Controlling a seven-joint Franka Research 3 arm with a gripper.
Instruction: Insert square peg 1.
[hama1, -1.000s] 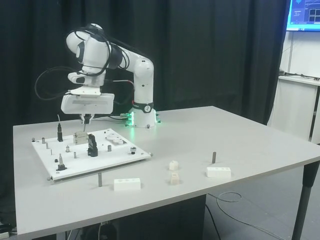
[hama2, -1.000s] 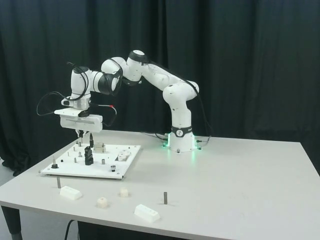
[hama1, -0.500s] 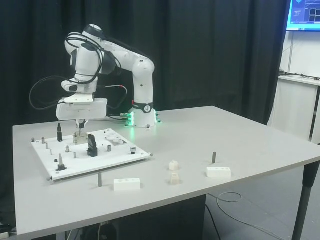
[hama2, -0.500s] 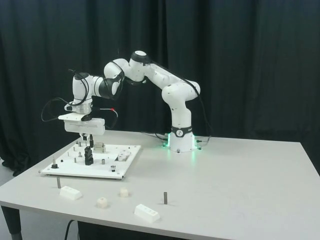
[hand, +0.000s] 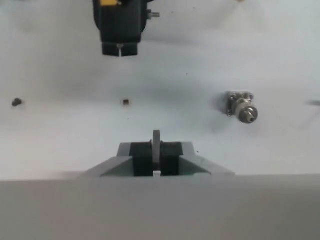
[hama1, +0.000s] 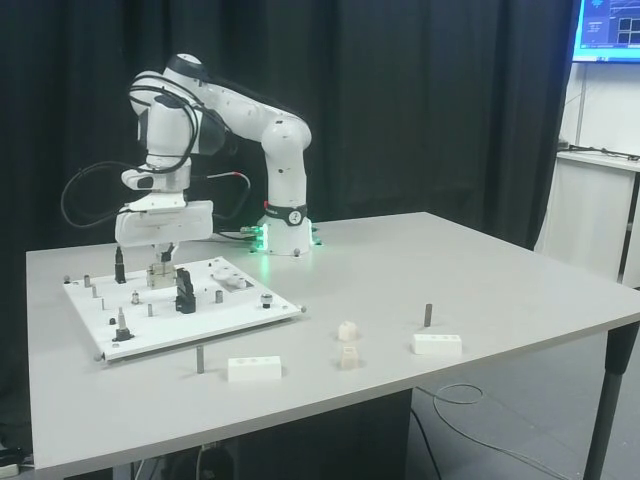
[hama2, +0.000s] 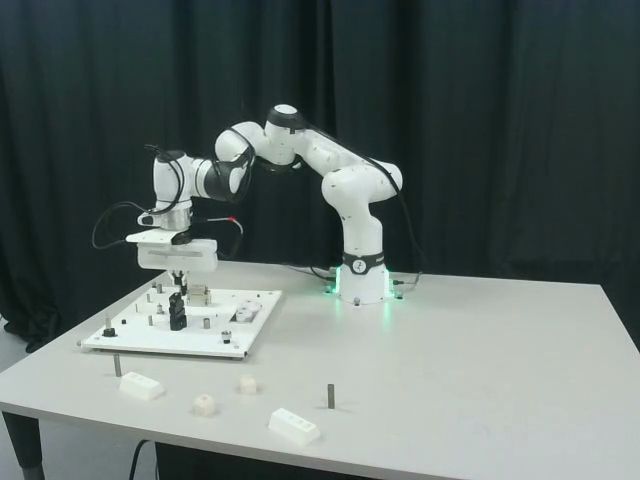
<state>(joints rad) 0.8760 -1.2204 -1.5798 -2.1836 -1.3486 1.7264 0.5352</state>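
1. We have the gripper (hand: 156, 172) low over the white board (hama1: 240, 305), its two fingers closed on a thin grey square peg (hand: 156, 146) that stands upright between them.
2. Just beyond the peg tip, a small dark square hole (hand: 126, 102) shows in the board, off to one side of the jaw line; we judge this to be the socket, though we cannot be sure.
3. Farther out from the jaws stands a black fixture (hand: 121, 27). A metal stud (hand: 243, 110) on its small plate lies well off to the other side.
4. Risk: the peg looks offset from the hole, so a straight descent would strike bare board and could push the peg up through the fingers or tilt it.
5. Risk: a square peg must match the hole's corners. Any twist would jam it at the rim.
6. In the room views the gripper sits close to the black fixture (hama1: 184, 290), so a sideways correction could brush it.
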